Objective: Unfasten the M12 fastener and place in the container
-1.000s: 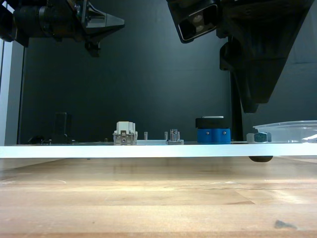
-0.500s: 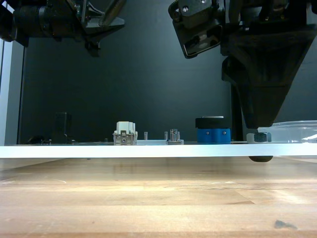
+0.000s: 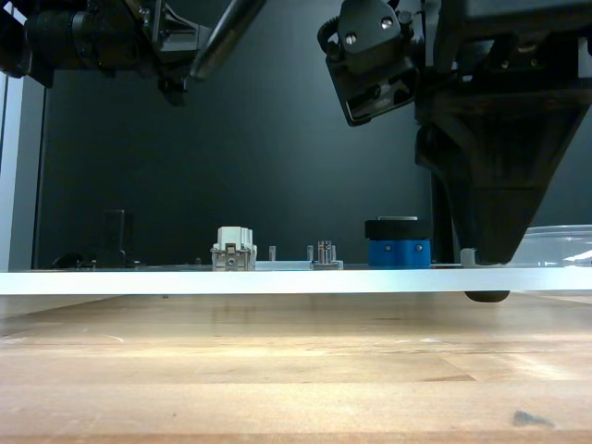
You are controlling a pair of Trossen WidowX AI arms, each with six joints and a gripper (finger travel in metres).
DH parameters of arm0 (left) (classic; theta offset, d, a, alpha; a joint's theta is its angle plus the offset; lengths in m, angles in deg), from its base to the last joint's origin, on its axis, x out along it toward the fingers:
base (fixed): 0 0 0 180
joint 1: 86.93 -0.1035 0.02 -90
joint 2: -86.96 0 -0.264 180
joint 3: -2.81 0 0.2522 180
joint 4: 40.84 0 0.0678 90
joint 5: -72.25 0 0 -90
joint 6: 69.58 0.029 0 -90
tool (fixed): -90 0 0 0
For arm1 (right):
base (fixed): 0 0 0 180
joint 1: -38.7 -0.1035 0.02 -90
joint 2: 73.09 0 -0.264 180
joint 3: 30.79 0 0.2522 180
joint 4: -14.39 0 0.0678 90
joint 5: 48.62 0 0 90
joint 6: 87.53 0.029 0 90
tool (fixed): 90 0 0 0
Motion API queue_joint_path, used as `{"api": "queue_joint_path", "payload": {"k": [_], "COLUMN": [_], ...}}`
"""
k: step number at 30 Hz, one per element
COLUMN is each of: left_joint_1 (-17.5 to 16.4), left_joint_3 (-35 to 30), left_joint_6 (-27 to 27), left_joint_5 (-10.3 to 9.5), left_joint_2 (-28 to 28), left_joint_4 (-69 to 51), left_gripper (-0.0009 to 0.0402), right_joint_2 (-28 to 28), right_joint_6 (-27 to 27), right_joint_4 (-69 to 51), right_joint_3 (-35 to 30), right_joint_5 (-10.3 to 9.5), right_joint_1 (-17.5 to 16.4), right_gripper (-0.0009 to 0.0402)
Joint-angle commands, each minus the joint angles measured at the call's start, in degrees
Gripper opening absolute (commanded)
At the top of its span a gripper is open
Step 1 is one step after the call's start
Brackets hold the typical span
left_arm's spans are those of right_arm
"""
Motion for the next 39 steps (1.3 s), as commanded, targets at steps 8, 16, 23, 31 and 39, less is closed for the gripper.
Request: {"api": "queue_joint_path", "payload": {"k": [8,16,23,31,39], "left_joint_1": [0.0,0.0,0.0,0.0,0.0], "left_joint_3": [0.0,0.0,0.0,0.0,0.0], "left_joint_6": [0.0,0.0,0.0,0.0,0.0], "left_joint_5": [0.02,0.02,0.02,0.02,0.02], "left_joint_2": [0.0,0.0,0.0,0.0,0.0], "left_joint_4": [0.0,0.0,0.0,0.0,0.0], "left_gripper": [0.0000,0.0000,0.0000,0.0000,0.0000], "right_joint_2": [0.0,0.0,0.0,0.0,0.0], "right_joint_6": [0.2,0.1,-1.1,-7.0,-30.6], "right_joint_4": [0.2,0.4,0.7,1.6,1.7], "right_joint_3": [0.1,0.1,0.1,0.1,0.1], "right_joint_5": [-0.07,-0.04,-0.07,-0.11,-0.55], "right_joint_1": [0.1,0.2,0.2,0.2,0.2], "right_gripper": [0.0179,0.0101,0.0036,0.0004,0.0000]}}
